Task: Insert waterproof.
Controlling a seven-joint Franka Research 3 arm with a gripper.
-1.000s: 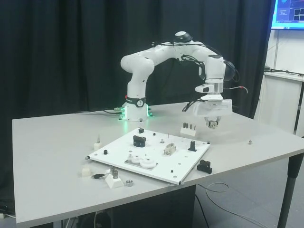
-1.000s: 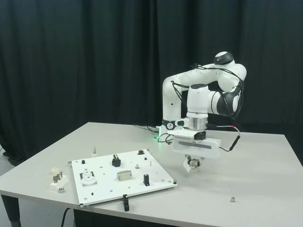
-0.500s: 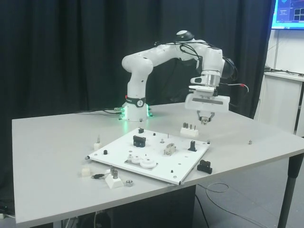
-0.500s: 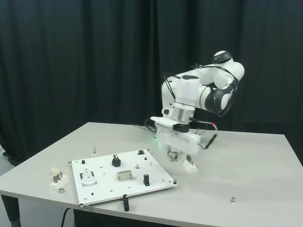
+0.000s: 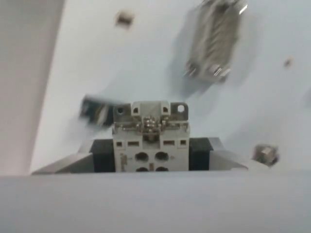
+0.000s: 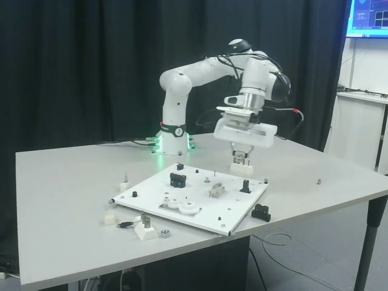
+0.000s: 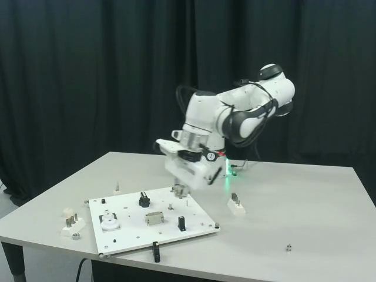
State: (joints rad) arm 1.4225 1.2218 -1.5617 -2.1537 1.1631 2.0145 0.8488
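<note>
- The grey table (image 6: pixel 60 182) is carrying everything; the white arm (image 7: pixel 235 114) is bolted near its far side, with green lights glowing at the base (image 6: pixel 173 142).
- The arm is reaching forward and down, its wrist tilted over the far edge of the white board (image 7: pixel 132 232).
- The white board is lying flat on the table and is holding small black fixtures (image 6: pixel 177 179), white gears (image 6: pixel 188 209) and a metal socket (image 7: pixel 154 218) near its middle.
- The gripper (image 7: pixel 180 189) is hanging just above the board's far part, and its fingers are clamping a small white-and-grey connector (image 5: pixel 150 138), the waterproof part, so the part is sitting in the air, not in the board.
- In the wrist view, the metal socket (image 5: pixel 214 41) is showing on the board beyond the held connector, apart from it.
- A white block with upright pins (image 7: pixel 236 205) is standing on the table just beside the board.
- A small black clip (image 6: pixel 261 212) is lying at the board's near edge.
</note>
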